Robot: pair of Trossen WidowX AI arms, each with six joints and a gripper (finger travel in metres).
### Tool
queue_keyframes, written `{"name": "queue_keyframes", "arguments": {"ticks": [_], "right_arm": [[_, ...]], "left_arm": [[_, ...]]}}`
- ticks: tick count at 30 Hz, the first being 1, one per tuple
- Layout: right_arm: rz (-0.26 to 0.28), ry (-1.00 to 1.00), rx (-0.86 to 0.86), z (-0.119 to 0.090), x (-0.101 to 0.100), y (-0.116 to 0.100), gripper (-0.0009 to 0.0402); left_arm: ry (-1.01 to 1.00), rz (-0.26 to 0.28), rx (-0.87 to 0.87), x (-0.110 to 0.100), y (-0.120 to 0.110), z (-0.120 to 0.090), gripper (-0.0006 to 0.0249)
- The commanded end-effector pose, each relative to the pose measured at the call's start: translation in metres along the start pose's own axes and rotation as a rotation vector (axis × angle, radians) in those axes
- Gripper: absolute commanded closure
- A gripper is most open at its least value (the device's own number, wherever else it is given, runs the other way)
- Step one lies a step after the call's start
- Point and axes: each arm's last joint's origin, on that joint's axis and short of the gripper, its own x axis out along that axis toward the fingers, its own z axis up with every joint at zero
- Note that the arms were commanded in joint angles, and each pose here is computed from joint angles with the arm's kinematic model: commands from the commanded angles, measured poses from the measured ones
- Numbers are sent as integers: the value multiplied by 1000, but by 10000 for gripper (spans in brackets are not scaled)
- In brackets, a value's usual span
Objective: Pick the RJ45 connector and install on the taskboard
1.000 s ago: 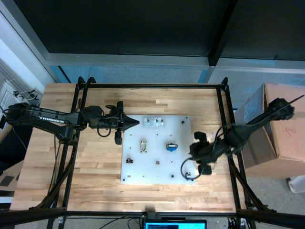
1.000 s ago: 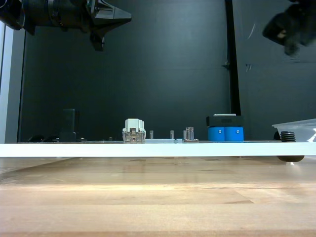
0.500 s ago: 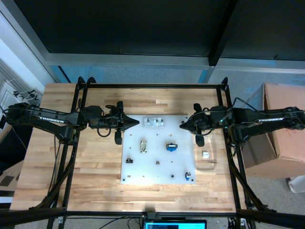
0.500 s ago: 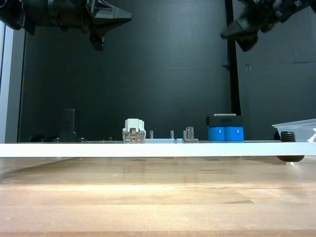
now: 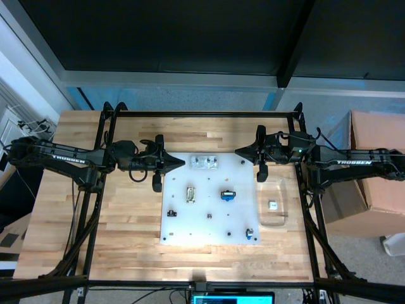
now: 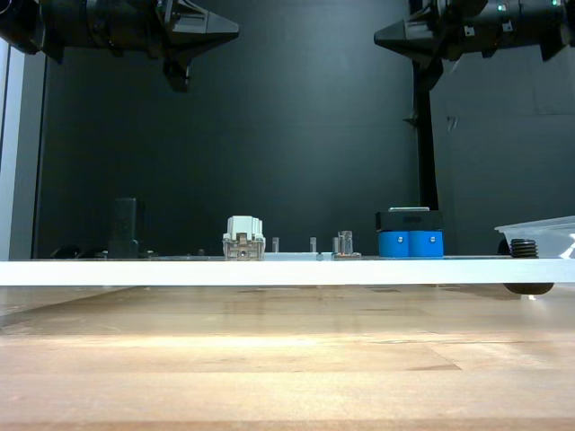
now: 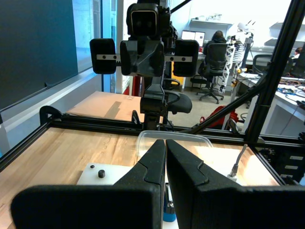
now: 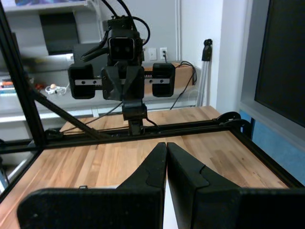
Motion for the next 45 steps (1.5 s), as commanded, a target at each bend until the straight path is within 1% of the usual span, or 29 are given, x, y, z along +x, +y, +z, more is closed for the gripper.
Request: {"name": "queue_keyframes", "arguments": {"ticks": [1,3,7,17,32,45], "right_arm": [[38,-43,10,-6,0,1,393],[52,-53,7,-8,-1,1,393],[49,-43,1,-12,-1,0,393],[38,-49,6,-13,-1,3,394],[68,-26,31,-18,-1,8,394],[72,-34,30,-17,-1,9,393]], "left_arm": [[-1,0,0,0,0,0,242],[-1,0,0,0,0,0,242],[0,0,0,0,0,0,242],[0,0,0,0,0,0,242],[0,0,0,0,0,0,242],[0,0,0,0,0,0,242]]}}
